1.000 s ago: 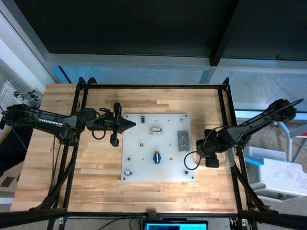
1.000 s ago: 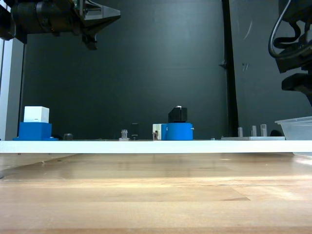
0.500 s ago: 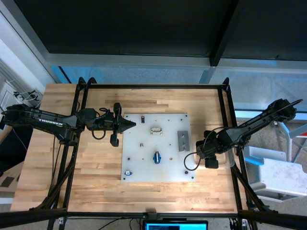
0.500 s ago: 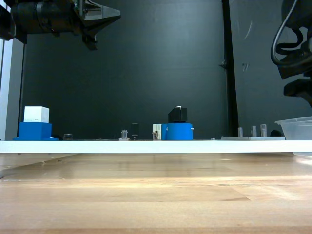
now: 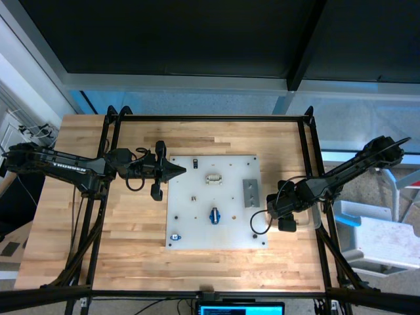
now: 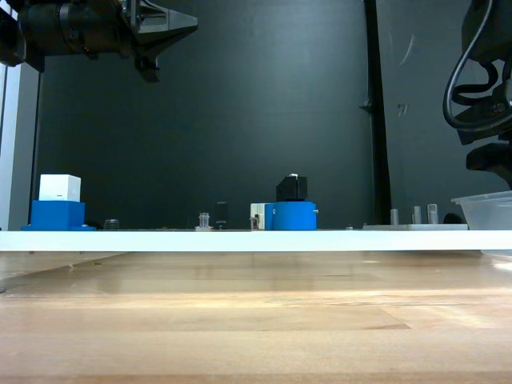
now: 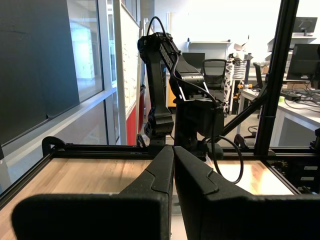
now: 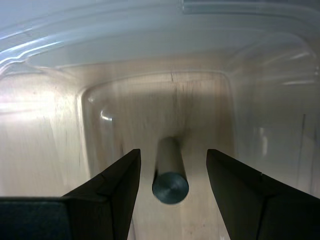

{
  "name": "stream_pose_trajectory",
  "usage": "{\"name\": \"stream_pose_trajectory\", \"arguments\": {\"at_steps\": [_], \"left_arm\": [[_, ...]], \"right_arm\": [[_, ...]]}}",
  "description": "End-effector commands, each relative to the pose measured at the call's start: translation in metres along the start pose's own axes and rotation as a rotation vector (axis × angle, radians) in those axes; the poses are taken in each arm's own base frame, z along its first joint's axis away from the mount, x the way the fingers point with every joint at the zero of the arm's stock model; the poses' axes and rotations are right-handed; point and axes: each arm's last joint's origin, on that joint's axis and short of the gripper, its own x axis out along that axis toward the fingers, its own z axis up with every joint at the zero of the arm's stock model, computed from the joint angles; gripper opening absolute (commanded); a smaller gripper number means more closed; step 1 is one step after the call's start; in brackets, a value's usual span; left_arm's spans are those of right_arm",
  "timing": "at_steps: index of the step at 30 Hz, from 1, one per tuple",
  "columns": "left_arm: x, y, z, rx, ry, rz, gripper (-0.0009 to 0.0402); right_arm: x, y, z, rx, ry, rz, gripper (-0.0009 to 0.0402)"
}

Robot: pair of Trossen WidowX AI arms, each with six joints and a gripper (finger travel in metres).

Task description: Pick the 16mm cylinder and place it in the taskboard

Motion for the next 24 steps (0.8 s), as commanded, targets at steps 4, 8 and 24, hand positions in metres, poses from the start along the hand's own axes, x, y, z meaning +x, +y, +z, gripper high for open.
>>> {"name": "stream_pose_trajectory", "arguments": {"at_steps": [4,8,24], "left_arm": [[0.0000,0.0000,0.0001,0.000,0.000,0.000,0.0000],[0.0000,0.0001,0.0001,0.000,0.000,0.000,0.0000],[0.0000,0.0000,0.0001,0.000,0.000,0.000,0.0000]], "right_arm": [[0.0008,-0.0006,-0.0012,-0.002,0.011,-0.005,0.0151],[0.0007,-0.0006,-0.0013,-0.002,0.012,-0.007,0.0135],[0.0006,-0.0004,-0.0008,-0.002,0.006,-0.003,0.0053]]}}
